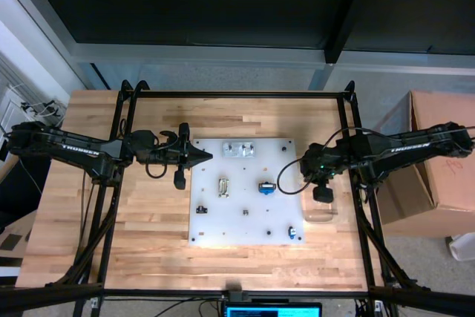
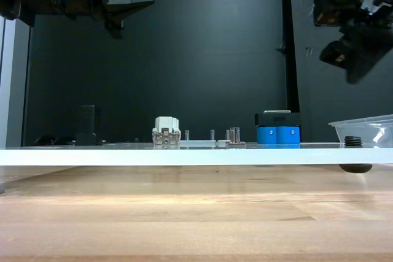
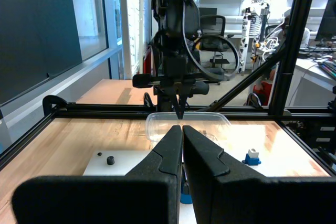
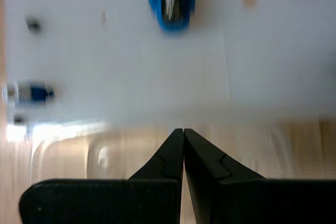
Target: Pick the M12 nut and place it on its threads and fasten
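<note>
- The left claw has its fingers pressed together with nothing between them. It hangs high above the left edge of the white board and points toward the right arm.
- The right claw is also closed and empty. It is raised and points down over the clear tray, just off the board's right edge.
- I cannot tell where the M12 nut lies; no view shows it.
- Its black stud shows bare ribs in the low view.
- Board and tray rest on the wooden table.
</note>
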